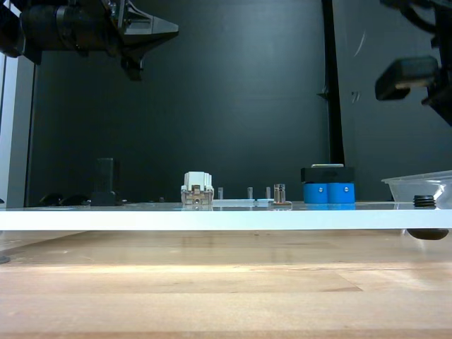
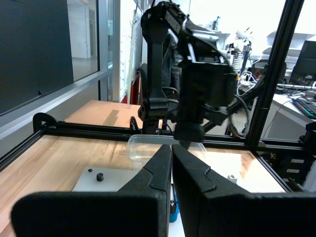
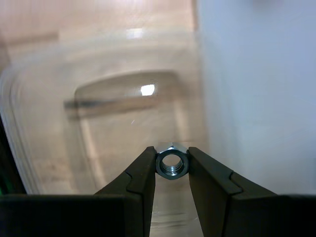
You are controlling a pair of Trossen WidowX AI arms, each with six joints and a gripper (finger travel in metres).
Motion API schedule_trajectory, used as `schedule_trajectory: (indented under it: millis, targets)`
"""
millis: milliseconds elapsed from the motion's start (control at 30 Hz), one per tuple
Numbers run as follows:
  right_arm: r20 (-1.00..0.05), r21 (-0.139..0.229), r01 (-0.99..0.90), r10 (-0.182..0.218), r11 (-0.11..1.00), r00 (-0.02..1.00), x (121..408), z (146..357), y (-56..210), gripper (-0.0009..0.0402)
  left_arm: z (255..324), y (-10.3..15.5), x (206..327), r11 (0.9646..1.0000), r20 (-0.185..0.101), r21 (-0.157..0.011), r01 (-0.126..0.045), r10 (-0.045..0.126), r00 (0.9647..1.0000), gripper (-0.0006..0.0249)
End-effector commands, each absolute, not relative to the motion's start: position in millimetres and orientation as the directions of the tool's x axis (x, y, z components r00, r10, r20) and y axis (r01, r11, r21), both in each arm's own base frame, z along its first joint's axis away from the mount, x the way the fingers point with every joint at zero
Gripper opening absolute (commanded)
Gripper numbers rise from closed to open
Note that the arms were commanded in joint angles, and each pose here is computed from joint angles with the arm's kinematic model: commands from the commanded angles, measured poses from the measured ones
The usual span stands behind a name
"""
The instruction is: Pick the M12 nut and place it on its threads and fasten
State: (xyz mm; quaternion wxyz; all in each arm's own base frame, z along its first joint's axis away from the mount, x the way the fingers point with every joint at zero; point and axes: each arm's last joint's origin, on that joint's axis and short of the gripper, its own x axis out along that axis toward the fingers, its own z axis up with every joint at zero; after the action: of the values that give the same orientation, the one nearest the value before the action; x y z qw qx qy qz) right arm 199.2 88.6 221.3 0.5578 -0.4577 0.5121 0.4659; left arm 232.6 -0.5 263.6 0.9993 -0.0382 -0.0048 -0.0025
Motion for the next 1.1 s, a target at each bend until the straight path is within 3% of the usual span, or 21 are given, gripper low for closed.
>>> schedule_trajectory:
  millis: [33, 467, 700, 1100]
  targets:
    - [-0.998, -0.038, -0.993, 0.054, 0.114, 0.044, 214.1, 227.0, 105.6, 0.0025, 263.6, -0.4, 232.6, 0.9971, 0.010, -0.076, 0.005, -0.005, 0.9999, 0.0000]
    - [-0.997, -0.049, -0.995, 0.058, 0.085, 0.054, 284.8, 230.1, 170.3, 0.0025, 263.6, -0.4, 232.6, 0.9971, 0.010, -0.076, 0.005, -0.005, 0.9999, 0.0000]
    - [-0.998, -0.044, -0.996, 0.051, 0.082, 0.049, 310.4, 219.3, 187.8, 0.0025, 263.6, -0.4, 232.6, 0.9971, 0.010, -0.076, 0.005, -0.005, 0.9999, 0.0000]
    - [-0.998, -0.040, -0.996, 0.046, 0.082, 0.044, 330.9, 206.4, 199.8, 0.0025, 263.6, -0.4, 232.6, 0.9971, 0.010, -0.076, 0.005, -0.005, 0.9999, 0.0000]
